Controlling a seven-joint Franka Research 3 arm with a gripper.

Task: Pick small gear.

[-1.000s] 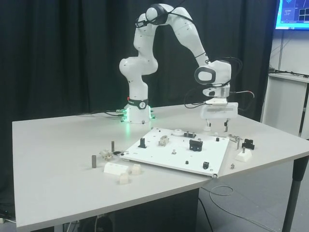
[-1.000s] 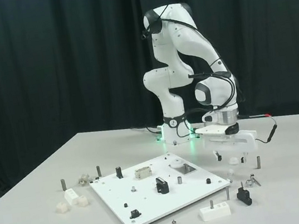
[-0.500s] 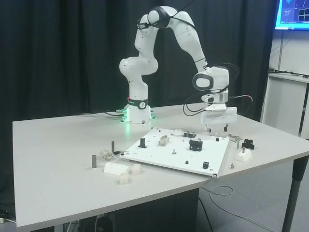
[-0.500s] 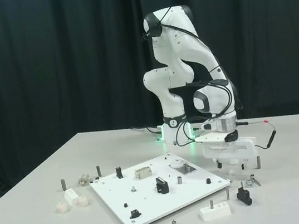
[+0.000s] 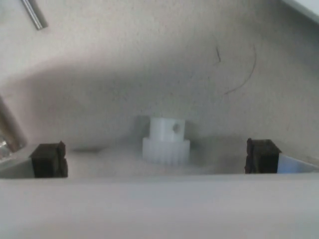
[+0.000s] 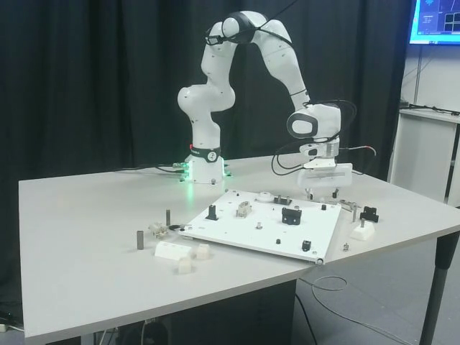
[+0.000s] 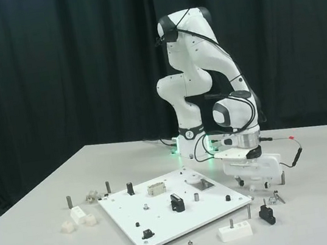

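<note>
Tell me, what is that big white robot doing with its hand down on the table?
The white robot arm has its hand low over the grey table, beside the white board full of small parts. Its two black fingers are open, one on each side of a small white gear standing on the table. The fingers are not touching the gear, so nothing is picked up yet.

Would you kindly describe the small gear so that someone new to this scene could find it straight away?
Start at the white assembly board on the grey table, then go to the table surface just past the board's corner, under the lowered gripper. The small gear stands there between the open black fingertips: a white toothed wheel with a round hub on top, unlike the nearby metal pins.
</note>
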